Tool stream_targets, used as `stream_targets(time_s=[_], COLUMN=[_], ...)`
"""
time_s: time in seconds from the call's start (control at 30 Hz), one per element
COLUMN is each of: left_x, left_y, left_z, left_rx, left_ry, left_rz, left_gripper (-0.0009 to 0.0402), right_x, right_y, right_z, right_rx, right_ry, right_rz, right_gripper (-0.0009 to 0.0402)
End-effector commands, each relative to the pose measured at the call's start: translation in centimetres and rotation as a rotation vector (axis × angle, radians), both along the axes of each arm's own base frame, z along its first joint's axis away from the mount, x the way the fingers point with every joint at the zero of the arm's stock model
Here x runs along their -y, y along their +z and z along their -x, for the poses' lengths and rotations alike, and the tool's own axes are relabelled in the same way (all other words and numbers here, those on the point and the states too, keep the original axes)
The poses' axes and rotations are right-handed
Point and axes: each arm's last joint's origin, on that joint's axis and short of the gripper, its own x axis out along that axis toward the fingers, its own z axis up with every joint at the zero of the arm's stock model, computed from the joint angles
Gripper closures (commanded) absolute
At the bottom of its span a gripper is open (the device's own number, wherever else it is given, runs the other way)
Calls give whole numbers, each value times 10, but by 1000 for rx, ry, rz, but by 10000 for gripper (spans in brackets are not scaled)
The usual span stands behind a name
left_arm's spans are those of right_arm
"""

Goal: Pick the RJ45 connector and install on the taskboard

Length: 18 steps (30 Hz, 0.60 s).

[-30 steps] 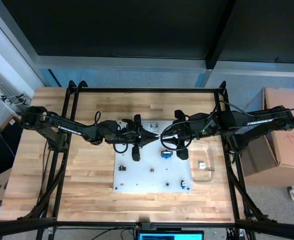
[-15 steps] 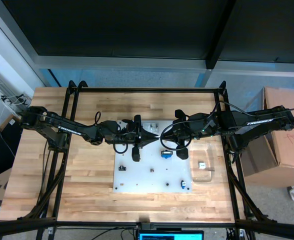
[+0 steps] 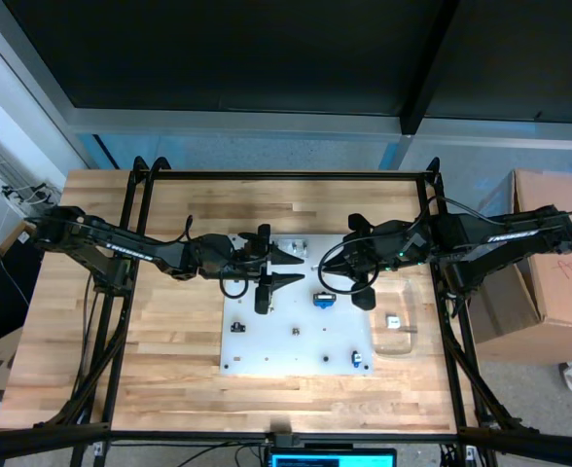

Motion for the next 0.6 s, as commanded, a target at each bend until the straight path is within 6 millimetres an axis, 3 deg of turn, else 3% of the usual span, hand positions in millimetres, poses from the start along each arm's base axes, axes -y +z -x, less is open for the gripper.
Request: stream_targets(time_s=[0.03, 0.13, 0.6], left_x=[0, -1, -1], left_y=[5, 9, 9], left_z=[5, 9, 10], left_rx=[-5, -16, -17], left_ry=[-1, -1, 0], left_rz=[3, 2, 0], left_gripper=[233, 232, 233], right_x=[0, -3, -65], right_y=[-5, -13, -52], right_z=[6, 11, 3], right_rx=[-76, -180, -622], right_ry=[-9, -8, 97], right_rz=[-10, -17, 15], right_gripper=[393, 393, 393])
